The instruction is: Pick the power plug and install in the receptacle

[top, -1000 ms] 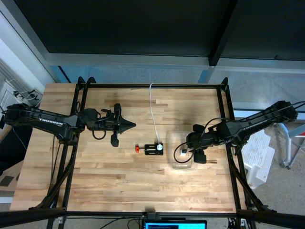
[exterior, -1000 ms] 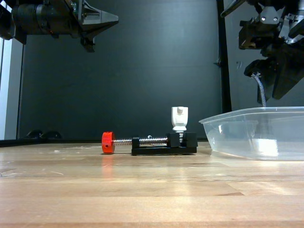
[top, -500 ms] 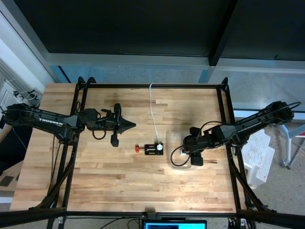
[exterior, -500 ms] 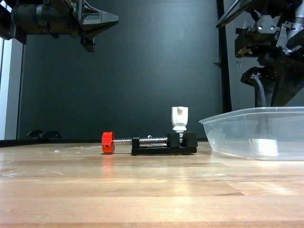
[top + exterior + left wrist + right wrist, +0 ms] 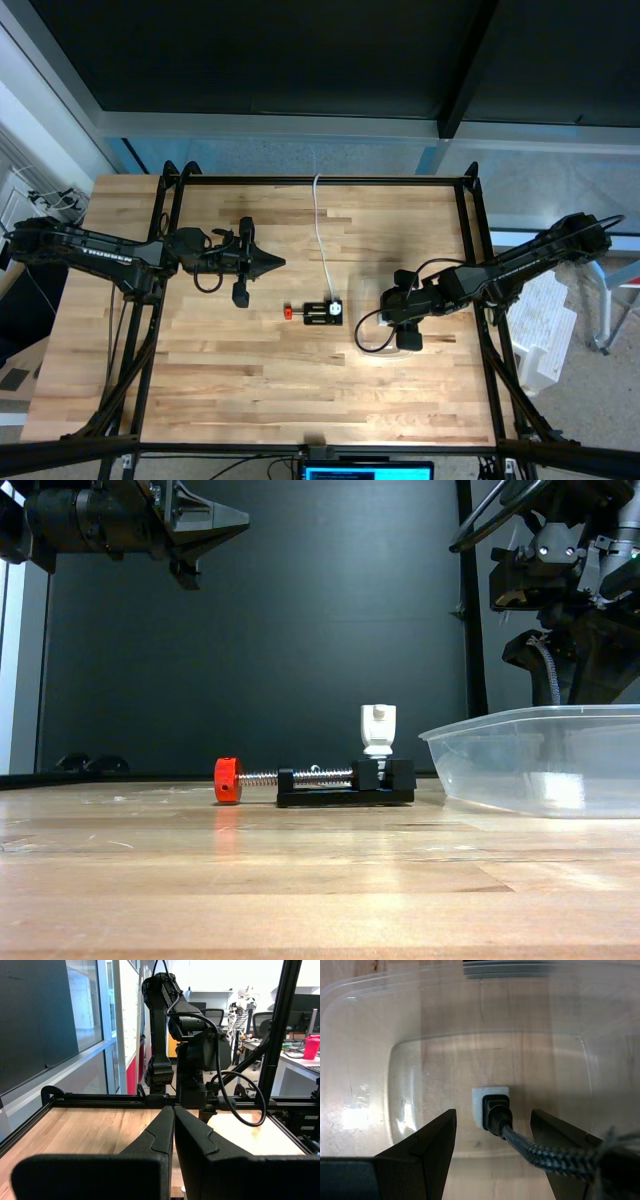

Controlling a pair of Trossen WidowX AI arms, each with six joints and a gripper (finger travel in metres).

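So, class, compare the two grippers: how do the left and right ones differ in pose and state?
The left gripper is shut, fingers pressed together; the right gripper is open. The left points level, high above the table; the right points down into the clear tray, its fingers straddling the power plug without touching it. Both hold nothing.

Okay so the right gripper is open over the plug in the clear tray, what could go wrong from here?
The power plug sits against a white cube; the open right gripper, straddling both, may pinch the cube too. The plug's braided cable runs toward one finger and could snag or twist the plug. The clear tray wall may catch that cable on lifting. The left gripper, shut, is parked high over the table's left.
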